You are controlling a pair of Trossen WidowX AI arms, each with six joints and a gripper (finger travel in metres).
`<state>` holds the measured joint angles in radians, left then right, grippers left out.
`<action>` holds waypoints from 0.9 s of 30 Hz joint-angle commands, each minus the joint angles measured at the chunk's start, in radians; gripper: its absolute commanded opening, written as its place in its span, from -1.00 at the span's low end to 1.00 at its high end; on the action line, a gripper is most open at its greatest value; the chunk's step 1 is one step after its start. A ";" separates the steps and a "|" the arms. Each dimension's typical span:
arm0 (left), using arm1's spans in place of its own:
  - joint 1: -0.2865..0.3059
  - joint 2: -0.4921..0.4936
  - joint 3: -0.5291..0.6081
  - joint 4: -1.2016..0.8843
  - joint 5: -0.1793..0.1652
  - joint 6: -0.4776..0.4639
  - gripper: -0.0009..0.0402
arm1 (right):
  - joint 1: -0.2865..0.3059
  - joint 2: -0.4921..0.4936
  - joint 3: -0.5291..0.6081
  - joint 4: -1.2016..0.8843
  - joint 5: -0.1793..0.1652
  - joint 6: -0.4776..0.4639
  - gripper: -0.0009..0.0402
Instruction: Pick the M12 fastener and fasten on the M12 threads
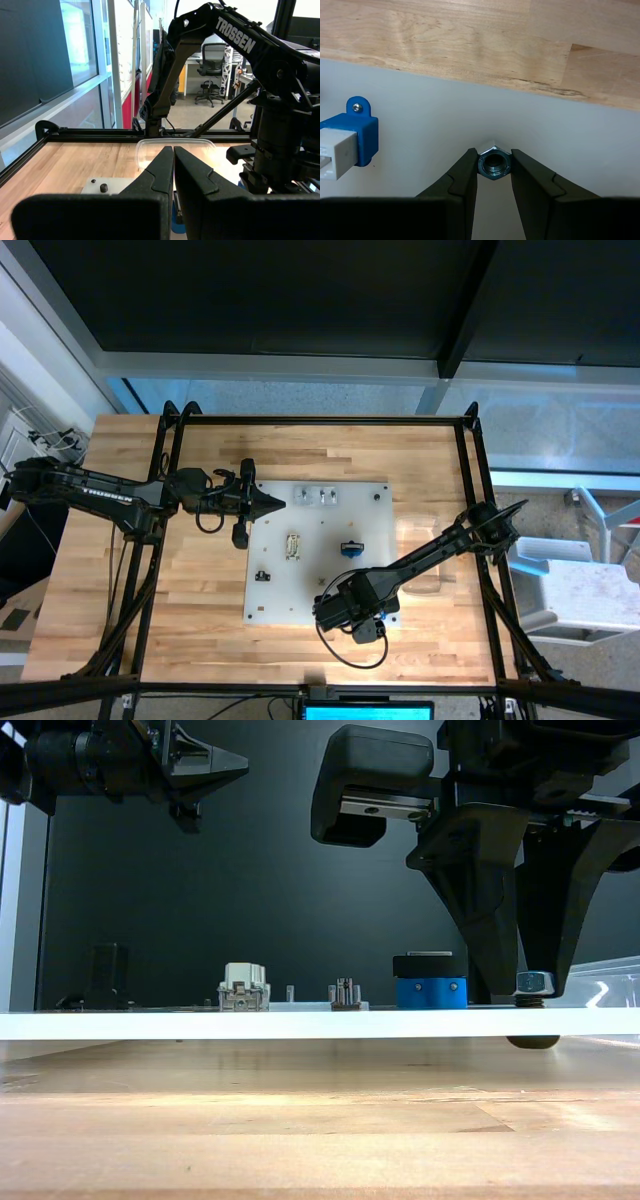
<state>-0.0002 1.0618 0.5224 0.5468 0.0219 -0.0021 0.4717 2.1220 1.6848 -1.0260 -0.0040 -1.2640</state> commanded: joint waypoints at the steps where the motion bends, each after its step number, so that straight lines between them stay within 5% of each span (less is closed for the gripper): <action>1: 0.000 0.000 0.000 0.000 0.000 0.000 -0.96 | 0.000 0.002 -0.013 0.013 0.001 0.000 -0.78; 10: 0.000 0.000 0.000 0.000 0.000 0.000 -0.96 | -0.002 0.002 -0.014 0.018 -0.001 0.066 -0.78; 14: 0.000 0.000 0.000 0.000 0.000 0.000 -0.96 | -0.003 0.002 -0.014 0.017 -0.035 0.122 -0.78; 27: 0.000 0.000 0.000 0.000 0.000 0.000 -0.96 | -0.005 0.001 -0.015 0.014 -0.041 0.484 -0.79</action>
<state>-0.0002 1.0618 0.5224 0.5468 0.0219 -0.0017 0.4667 2.1208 1.6707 -1.0103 -0.0422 -0.8165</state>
